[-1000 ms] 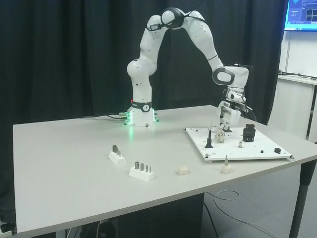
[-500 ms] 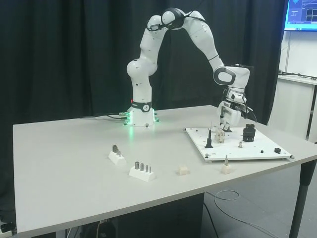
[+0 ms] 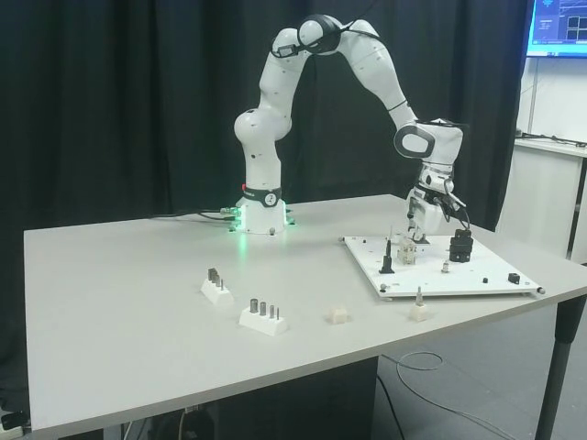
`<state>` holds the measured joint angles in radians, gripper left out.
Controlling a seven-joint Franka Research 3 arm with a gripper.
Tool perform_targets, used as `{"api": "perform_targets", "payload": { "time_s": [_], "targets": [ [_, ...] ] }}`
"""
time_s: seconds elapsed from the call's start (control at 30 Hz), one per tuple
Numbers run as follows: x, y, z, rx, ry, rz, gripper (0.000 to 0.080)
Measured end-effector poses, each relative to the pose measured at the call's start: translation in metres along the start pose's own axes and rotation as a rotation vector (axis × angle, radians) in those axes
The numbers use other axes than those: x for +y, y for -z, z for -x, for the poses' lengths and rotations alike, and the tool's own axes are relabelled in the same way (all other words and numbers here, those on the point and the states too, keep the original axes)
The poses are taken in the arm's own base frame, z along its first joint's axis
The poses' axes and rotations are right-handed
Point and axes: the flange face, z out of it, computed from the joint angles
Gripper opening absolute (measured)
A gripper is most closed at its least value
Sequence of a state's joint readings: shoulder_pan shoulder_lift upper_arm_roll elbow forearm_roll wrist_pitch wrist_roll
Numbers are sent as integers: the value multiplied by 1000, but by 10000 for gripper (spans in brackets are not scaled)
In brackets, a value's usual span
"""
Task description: Insert medium gear.
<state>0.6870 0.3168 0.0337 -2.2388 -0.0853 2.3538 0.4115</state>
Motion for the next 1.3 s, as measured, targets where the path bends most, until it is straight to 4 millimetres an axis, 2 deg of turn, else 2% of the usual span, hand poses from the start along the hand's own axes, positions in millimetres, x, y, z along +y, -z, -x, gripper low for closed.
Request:
{"api": "perform_targets", "payload": {
  "time_s": [0.37,1.3],
  "targets": [
    [1,0,-1,-4,-43,-10,398],
    [-2,-1,0,6,250,12,398]
  ]
}}
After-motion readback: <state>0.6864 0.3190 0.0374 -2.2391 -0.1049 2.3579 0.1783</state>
